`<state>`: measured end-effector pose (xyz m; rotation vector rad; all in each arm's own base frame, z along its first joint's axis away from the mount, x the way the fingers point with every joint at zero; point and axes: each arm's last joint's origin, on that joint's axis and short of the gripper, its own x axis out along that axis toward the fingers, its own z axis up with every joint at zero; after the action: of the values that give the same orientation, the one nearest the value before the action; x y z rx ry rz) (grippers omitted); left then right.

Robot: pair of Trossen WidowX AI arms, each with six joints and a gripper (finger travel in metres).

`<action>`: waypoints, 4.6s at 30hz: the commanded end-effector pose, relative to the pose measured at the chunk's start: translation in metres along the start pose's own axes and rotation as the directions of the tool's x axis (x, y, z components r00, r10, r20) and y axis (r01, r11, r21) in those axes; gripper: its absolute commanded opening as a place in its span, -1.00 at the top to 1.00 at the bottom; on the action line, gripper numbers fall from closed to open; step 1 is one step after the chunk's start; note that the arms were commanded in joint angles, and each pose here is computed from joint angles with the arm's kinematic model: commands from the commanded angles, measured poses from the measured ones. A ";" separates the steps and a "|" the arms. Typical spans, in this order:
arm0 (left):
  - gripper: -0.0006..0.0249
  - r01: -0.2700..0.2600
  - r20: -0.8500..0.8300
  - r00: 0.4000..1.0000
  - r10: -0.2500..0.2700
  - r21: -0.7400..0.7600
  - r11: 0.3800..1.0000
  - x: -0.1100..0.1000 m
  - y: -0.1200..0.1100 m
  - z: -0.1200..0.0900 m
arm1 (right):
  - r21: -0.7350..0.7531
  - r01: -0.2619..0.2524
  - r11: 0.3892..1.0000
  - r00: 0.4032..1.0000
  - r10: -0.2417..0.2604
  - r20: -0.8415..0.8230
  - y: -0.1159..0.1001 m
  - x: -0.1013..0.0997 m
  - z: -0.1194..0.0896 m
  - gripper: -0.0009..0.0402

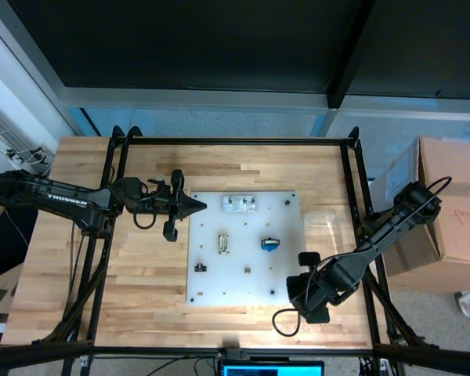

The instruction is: Remove the RJ45 connector from the taskboard and place in the container

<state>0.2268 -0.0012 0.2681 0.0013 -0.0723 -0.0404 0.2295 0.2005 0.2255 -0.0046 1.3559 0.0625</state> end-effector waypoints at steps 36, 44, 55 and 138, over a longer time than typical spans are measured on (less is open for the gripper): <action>0.95 0.000 0.000 1.000 0.000 0.000 1.000 0.000 0.000 0.000 | 0.020 0.010 1.000 0.993 -0.012 0.115 -0.007 0.002 -0.010 0.08; 0.95 0.000 0.000 1.000 0.000 0.000 1.000 0.000 0.000 0.000 | 0.022 -0.013 1.000 0.990 0.010 0.138 -0.008 0.015 -0.014 0.08; 0.95 0.000 0.000 1.000 0.000 0.000 1.000 0.000 0.000 0.000 | 0.017 -0.005 1.000 0.991 0.003 0.130 -0.009 0.020 -0.018 0.10; 0.95 0.000 0.000 1.000 0.000 0.000 1.000 0.000 0.000 0.000 | 0.261 0.077 0.962 0.996 -0.085 0.020 -0.128 -0.021 -0.095 0.10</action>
<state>0.2269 -0.0012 0.2682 0.0013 -0.0727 -0.0404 0.1392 0.0686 0.2210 0.1621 1.3229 -0.1823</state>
